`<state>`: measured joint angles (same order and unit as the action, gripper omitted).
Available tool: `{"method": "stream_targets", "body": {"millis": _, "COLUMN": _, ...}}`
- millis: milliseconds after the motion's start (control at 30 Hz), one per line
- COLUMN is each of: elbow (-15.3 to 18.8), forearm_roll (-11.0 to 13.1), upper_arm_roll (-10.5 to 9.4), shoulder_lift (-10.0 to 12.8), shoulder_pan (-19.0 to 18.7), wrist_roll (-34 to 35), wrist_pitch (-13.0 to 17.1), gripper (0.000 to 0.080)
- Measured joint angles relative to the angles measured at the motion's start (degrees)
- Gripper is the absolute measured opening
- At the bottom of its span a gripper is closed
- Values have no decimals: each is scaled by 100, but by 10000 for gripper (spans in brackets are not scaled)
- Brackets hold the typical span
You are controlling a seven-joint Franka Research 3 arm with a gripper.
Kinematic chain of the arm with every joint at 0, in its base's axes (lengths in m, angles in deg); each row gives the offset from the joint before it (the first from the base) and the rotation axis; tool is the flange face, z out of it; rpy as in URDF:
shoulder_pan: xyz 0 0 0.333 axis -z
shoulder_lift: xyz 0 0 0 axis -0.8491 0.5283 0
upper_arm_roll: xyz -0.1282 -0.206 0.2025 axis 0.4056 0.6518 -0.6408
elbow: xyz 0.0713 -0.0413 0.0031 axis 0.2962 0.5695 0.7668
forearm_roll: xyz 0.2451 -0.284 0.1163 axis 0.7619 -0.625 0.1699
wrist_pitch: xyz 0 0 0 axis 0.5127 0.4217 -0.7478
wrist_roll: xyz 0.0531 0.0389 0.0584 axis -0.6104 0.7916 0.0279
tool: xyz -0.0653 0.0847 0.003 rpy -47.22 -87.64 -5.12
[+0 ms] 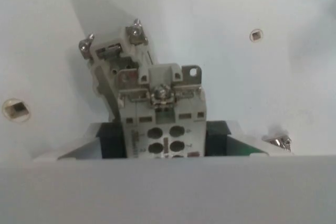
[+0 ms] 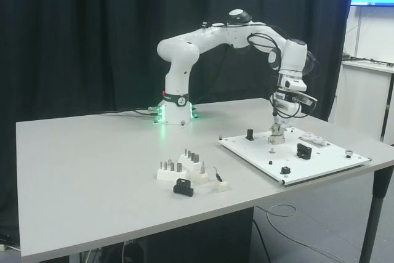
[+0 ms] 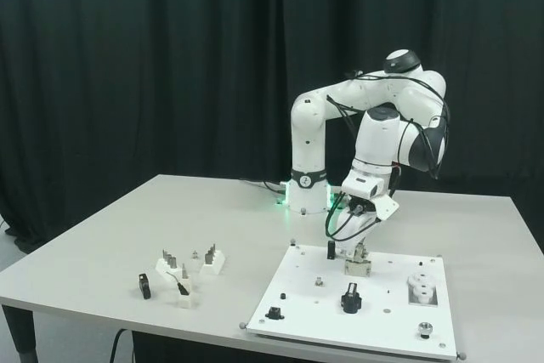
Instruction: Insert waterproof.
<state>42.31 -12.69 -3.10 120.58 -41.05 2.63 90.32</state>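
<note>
The waterproof connector [image 1: 163,93], a grey-white block with metal screws and round holes in its face, sits between the black fingertips [image 1: 111,140] of my gripper [image 1: 164,140], which is shut on it. Right behind it, a matching grey part [image 1: 113,53] stands tilted on the white board [image 1: 252,77]. In the first room view the gripper [image 2: 277,121] points down over the connector [image 2: 276,137] near the middle of the board [image 2: 320,158]. The second room view shows the gripper [image 3: 357,251] just above the connector [image 3: 355,266] on the board [image 3: 374,312].
The board also carries a black post [image 2: 250,133], a black block [image 2: 303,150], a white fixture [image 2: 313,138] and a small black knob [image 2: 285,170]. White holders with metal pins [image 2: 181,164] and a black piece [image 2: 183,186] lie on the grey table [image 2: 92,164].
</note>
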Motion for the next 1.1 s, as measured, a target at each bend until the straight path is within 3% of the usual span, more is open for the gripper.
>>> {"method": "stream_targets", "body": {"millis": 500, "elbow": 58, "forearm_roll": 14, "upper_arm_roll": -115, "shoulder_lift": 0, "shoulder_pan": -63, "wrist_roll": -47, "wrist_pitch": 112, "gripper": 313}}
{"method": "stream_targets", "body": {"millis": 1100, "elbow": 98, "forearm_roll": 14, "upper_arm_roll": -114, "shoulder_lift": -58, "shoulder_pan": -149, "wrist_roll": -466, "wrist_pitch": 108, "gripper": 313}}
